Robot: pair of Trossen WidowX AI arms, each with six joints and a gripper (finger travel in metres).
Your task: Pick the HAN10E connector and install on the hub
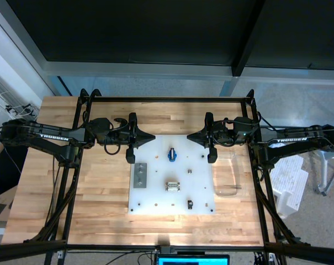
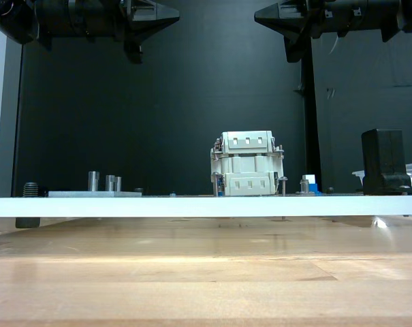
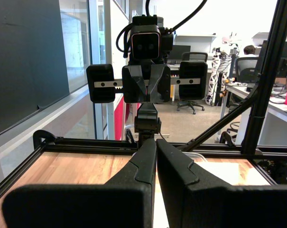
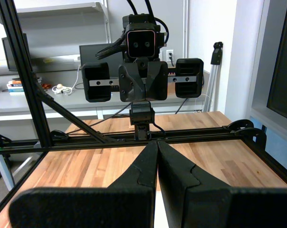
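Arms in mirrored pose: each reaches level from its side of the wooden tabletop [image 1: 100, 193] toward the middle, held well above the white task board [image 1: 155, 165]. The left gripper [image 1: 153, 136] and right gripper [image 1: 189, 137] point tip to tip over the board's far edge, near each other but apart. Each wrist view shows its own claw pressed together with nothing held.

The HAN10E connector [image 2: 246, 142] forms the upper tier of a two-tier stack. It sits upright and square on the hub [image 2: 246, 182], toward the board's near edge and about midway between its left and right edges, well apart from both grippers.

Other board parts:
- grey metal block with two holes [image 1: 139, 174], beside the stack toward the left edge
- blue part [image 1: 171, 154], beyond the stack toward the far edge
- small black part [image 1: 190, 205], toward the near right corner
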